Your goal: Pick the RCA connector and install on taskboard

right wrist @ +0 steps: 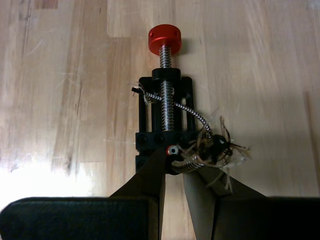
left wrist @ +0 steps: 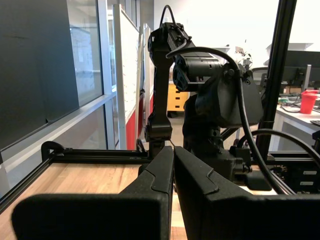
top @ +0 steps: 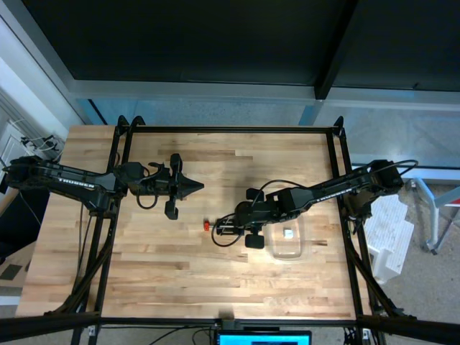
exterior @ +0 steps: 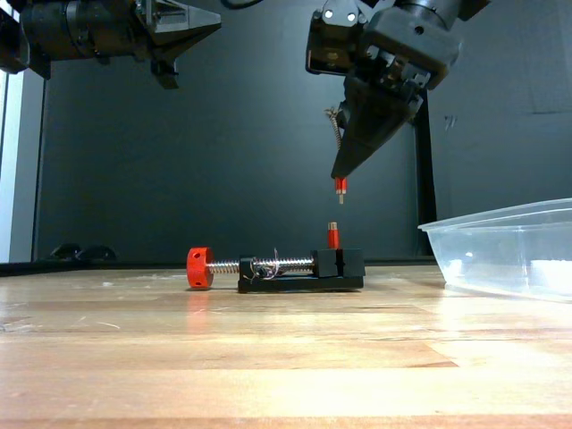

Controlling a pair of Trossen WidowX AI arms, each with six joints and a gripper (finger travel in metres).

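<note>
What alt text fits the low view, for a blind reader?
The right gripper holds a small red-tipped RCA connector above the black blocky taskboard with a red-orange knob. The left gripper hangs high at the left; a clear plastic tray stands at the right.

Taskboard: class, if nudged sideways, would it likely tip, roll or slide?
The taskboard lies low and flat, so it would probably slide, not tip. Blocky, so unlikely to roll. The right gripper hangs just above it holding the RCA connector; the left gripper is parked high at the left.
</note>
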